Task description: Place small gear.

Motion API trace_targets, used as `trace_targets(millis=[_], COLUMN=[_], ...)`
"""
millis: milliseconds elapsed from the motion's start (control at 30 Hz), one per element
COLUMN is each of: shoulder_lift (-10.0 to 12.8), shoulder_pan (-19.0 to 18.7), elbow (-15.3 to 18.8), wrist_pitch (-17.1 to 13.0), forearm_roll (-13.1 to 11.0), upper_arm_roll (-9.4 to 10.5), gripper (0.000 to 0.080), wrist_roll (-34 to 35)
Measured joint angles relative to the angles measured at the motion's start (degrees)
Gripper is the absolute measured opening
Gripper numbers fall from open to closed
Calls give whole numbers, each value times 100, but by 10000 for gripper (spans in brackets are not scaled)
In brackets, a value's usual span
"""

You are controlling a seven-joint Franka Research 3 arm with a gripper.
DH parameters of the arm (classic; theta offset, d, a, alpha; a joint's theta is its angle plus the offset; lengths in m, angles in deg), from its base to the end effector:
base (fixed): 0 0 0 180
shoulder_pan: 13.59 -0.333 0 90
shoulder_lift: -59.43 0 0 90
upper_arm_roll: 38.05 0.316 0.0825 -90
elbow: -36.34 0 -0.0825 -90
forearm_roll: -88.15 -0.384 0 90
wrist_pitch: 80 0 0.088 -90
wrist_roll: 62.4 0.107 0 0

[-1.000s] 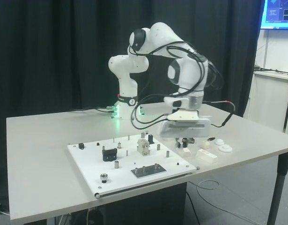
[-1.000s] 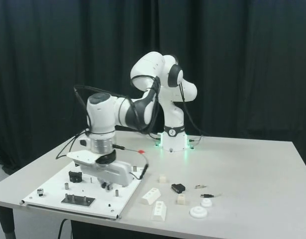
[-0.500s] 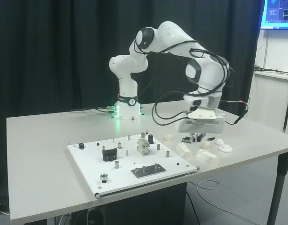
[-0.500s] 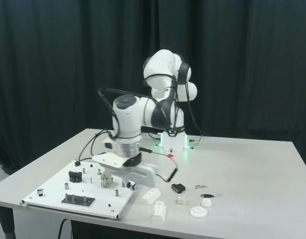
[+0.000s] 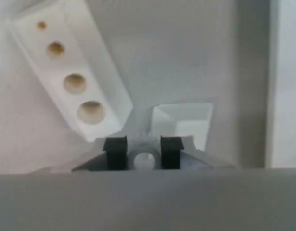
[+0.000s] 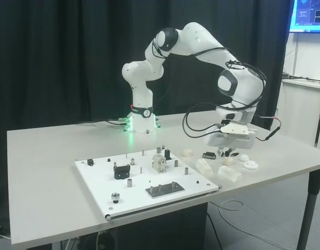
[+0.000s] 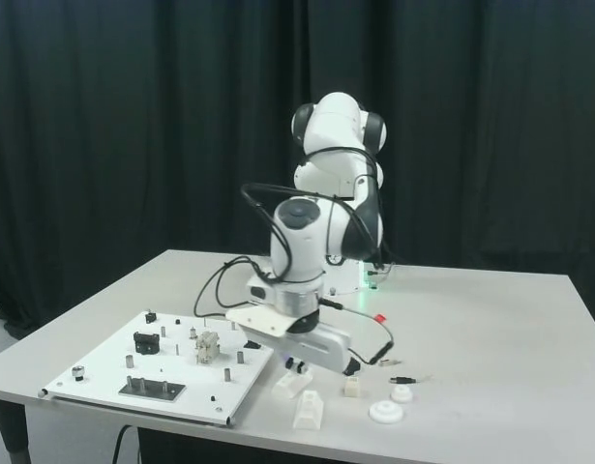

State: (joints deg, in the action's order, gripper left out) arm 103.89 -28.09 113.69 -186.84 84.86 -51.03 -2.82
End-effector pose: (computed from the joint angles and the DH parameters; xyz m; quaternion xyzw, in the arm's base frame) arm 0.7065 0.0553 0.2519 0.8714 -0.4721 -0.0756 0.1096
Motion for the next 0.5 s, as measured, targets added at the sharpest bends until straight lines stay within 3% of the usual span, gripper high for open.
trace_targets(millis=[500], shoulder_lift=[-300], shoulder_pan=[-103], elbow=[931], wrist_pitch=[-584], forearm_roll=[341], upper_arm_roll=[290], gripper=[143], wrist_roll=[382])
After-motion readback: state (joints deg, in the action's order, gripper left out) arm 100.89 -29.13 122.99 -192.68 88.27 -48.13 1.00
